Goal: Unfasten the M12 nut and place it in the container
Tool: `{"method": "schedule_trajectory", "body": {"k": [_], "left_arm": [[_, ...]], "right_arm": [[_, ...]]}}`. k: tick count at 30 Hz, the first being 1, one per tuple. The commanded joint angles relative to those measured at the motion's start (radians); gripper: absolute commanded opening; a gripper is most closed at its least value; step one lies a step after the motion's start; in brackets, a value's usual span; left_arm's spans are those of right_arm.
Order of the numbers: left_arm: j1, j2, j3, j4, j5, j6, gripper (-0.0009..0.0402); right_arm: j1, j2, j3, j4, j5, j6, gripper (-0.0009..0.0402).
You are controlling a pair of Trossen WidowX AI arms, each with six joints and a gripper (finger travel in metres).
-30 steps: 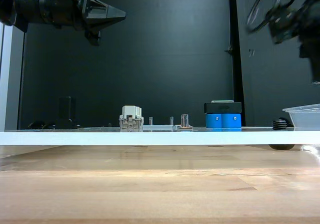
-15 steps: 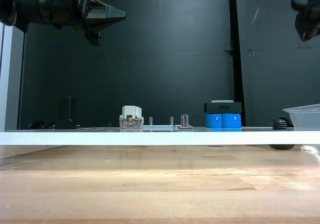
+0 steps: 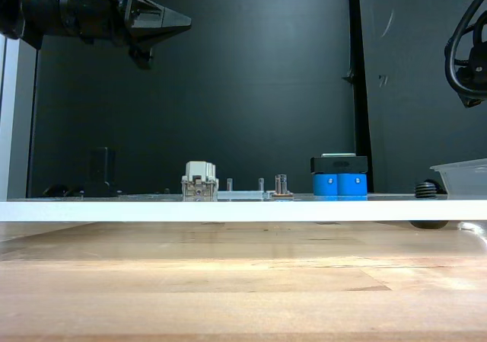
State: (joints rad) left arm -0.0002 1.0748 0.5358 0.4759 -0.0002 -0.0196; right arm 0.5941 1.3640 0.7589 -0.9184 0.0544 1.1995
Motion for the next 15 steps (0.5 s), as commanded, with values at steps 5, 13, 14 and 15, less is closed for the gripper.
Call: {"method": "schedule_trajectory", "body": {"k": [5,13,14,15], "left_arm": [[0.000,0.000,0.000,0.000,0.000,0.000,0.0000],[0.000,0.000,0.000,0.000,0.000,0.000,0.0000],[0.000,0.000,0.000,0.000,0.000,0.000,0.0000],[0.000,0.000,0.000,0.000,0.000,0.000,0.0000]], "right_arm": [[-0.001,-0.001,0.000,0.004,-0.034,0.016,0.0106],[0.000,-0.001,0.000,0.020,-0.048,0.019,0.0166],[0.000,-0.001,0.000,0.019,-0.048,0.019,0.0170],[-0.001,-0.001,0.000,0.019,-0.047,0.019,0.0172]]}}
